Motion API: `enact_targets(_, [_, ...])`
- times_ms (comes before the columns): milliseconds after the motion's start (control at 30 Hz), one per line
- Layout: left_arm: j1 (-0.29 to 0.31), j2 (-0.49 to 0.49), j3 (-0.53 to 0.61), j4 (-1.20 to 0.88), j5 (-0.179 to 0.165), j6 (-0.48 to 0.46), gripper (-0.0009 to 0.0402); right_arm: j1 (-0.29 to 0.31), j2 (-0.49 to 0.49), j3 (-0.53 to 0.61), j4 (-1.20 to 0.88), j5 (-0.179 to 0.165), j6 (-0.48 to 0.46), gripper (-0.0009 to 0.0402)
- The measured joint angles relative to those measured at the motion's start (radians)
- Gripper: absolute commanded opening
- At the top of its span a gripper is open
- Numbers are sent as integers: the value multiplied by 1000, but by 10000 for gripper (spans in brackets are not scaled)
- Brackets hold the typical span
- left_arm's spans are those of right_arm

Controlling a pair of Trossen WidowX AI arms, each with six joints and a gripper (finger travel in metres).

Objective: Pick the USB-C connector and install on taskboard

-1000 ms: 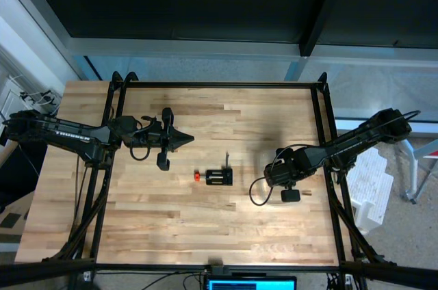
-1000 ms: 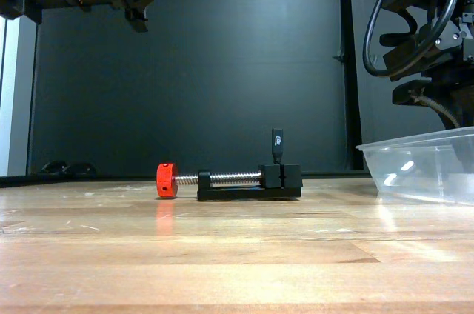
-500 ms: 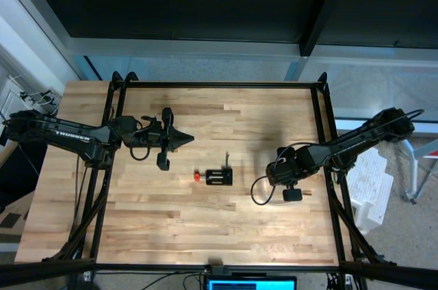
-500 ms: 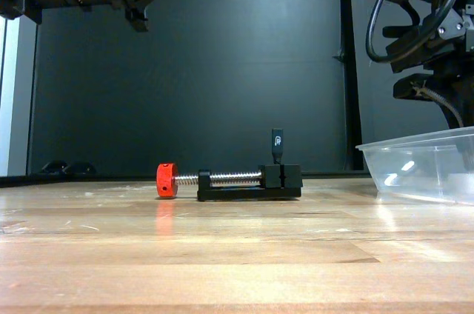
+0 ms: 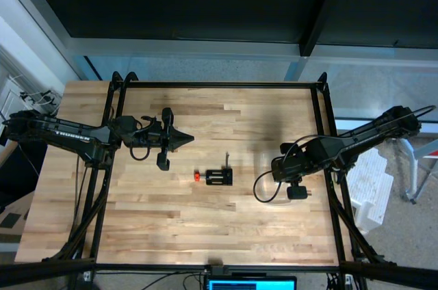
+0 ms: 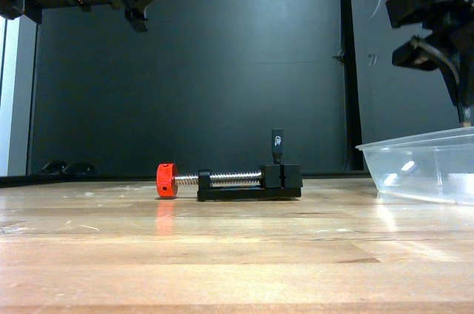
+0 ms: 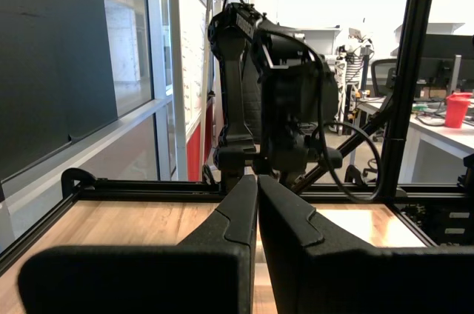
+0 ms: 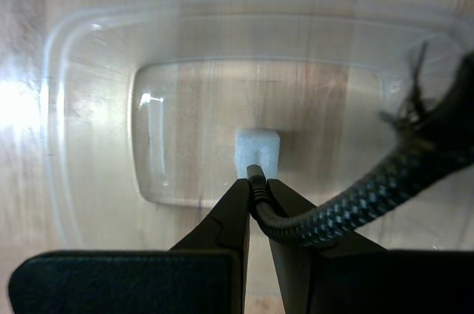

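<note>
Gripping USB-C connector (image 8: 255, 175): right pincer (image 8: 256, 189) above tray (image 8: 96, 107) | left pincer (image 7: 257, 181) together, raised left of taskboard (image 5: 217, 176)

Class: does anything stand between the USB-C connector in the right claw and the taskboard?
Nothing visible. The right claw, shut on the USB-C connector, hangs over the clear tray; only wooden table lies between tray and taskboard. The left claw hangs shut, high at the table's left.
</note>
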Motion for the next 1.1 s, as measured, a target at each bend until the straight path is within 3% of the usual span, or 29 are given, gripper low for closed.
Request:
enact_targets(567, [0,0,0,0,0,0,0,-19,25,103,-14,6,0,0])
enact_targets(733, [0,0,0,0,0,0,0,-44,92,170,-16,27,3,0])
enact_targets(1100, [0,0,0,0,0,0,0,-97,312,378,-14,31,-4,0])
